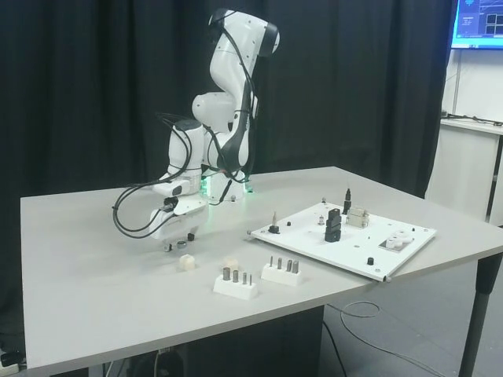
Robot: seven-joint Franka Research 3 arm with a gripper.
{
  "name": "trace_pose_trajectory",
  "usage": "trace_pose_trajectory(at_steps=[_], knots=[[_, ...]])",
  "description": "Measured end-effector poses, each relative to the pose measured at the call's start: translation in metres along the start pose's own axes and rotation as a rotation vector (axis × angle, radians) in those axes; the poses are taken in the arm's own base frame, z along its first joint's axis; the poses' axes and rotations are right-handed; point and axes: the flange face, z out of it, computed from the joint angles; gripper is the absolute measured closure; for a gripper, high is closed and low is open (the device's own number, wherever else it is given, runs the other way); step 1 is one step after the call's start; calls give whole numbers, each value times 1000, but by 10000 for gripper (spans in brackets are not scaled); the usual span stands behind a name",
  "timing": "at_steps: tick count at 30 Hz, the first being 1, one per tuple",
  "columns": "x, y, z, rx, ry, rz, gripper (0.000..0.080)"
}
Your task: Pick bolt 4.
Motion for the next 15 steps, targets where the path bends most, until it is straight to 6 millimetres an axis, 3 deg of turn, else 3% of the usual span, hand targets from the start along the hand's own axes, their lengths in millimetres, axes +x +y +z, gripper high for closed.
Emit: trace_pose_trajectory(at_steps=[15], knots=[[0, 0, 1, 11, 4, 2, 3]])
